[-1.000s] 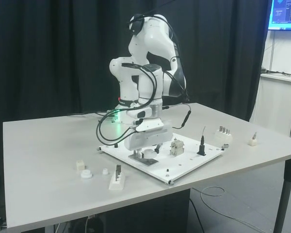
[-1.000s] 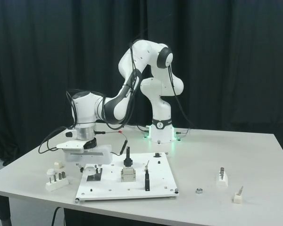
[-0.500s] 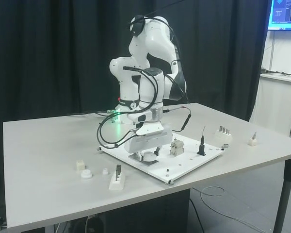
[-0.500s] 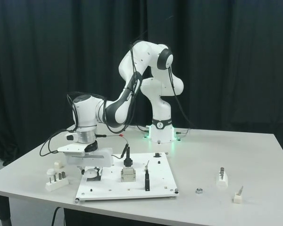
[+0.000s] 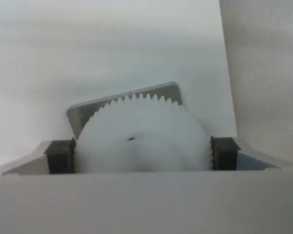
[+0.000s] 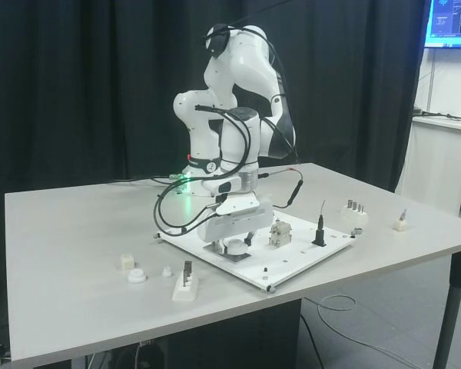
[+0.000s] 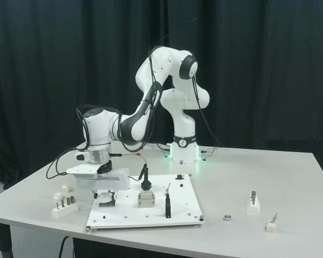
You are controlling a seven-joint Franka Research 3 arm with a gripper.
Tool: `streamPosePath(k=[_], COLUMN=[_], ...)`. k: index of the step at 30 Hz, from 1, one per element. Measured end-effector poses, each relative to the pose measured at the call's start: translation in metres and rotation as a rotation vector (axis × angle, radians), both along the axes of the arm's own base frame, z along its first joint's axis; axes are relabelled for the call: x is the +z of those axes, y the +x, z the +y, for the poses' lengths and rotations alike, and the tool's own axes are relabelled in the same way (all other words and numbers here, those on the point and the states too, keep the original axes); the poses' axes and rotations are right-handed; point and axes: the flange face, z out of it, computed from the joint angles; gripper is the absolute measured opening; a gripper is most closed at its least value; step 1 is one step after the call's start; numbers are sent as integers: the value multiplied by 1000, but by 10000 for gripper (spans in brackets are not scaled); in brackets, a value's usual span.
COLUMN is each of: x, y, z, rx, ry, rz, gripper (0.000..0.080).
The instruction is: Insert large gear.
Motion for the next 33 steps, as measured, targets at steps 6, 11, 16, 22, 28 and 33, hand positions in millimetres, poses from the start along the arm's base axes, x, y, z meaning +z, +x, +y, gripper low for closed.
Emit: streamPosePath(k=[6, 11, 16, 22, 28, 33], x=[0, 0, -1, -2, -2, -2], y=[-1, -1, -2, -3, -3, -3], z=[1, 2, 2, 2, 2, 2], rx=[0, 0, -4, -5, -5, -5], ry=[5, 11, 13, 14, 14, 13], rz=[7, 14, 18, 20, 20, 19], gripper=[595, 595, 595, 595, 595, 595])
